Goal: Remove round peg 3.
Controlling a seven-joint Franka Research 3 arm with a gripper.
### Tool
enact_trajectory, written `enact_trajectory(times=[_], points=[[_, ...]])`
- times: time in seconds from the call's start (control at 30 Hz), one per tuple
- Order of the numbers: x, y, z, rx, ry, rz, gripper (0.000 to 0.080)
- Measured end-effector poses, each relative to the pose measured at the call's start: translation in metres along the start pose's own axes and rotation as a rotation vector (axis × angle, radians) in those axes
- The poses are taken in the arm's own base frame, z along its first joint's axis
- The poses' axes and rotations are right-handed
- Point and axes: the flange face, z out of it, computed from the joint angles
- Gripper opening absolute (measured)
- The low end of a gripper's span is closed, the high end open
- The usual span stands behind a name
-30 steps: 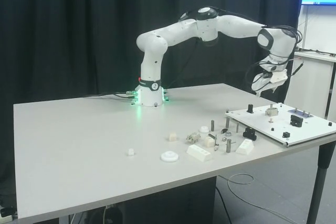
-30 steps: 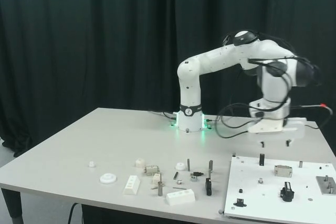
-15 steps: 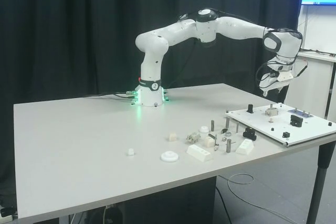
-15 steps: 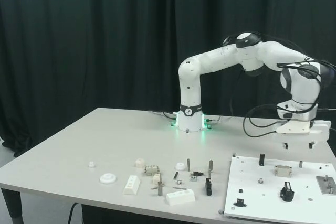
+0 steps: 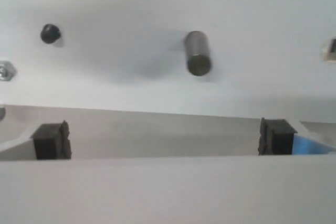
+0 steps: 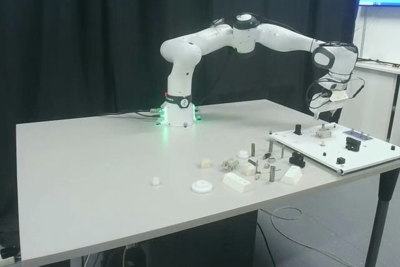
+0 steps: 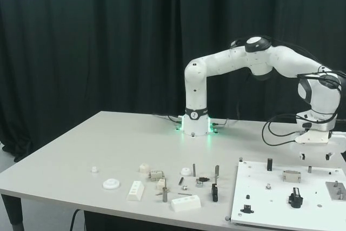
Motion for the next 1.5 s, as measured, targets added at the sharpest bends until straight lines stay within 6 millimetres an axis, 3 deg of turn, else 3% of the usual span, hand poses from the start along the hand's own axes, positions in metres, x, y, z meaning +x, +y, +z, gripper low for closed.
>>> enact_trajectory(times=[0.37, 1.5], points=[[-0.008, -0.004, 0.018, 0.008, 0.039, 0.002, 0.08], [0.01, -0.003, 0.037, 0.011, 0.122, 0.016, 0.08]])
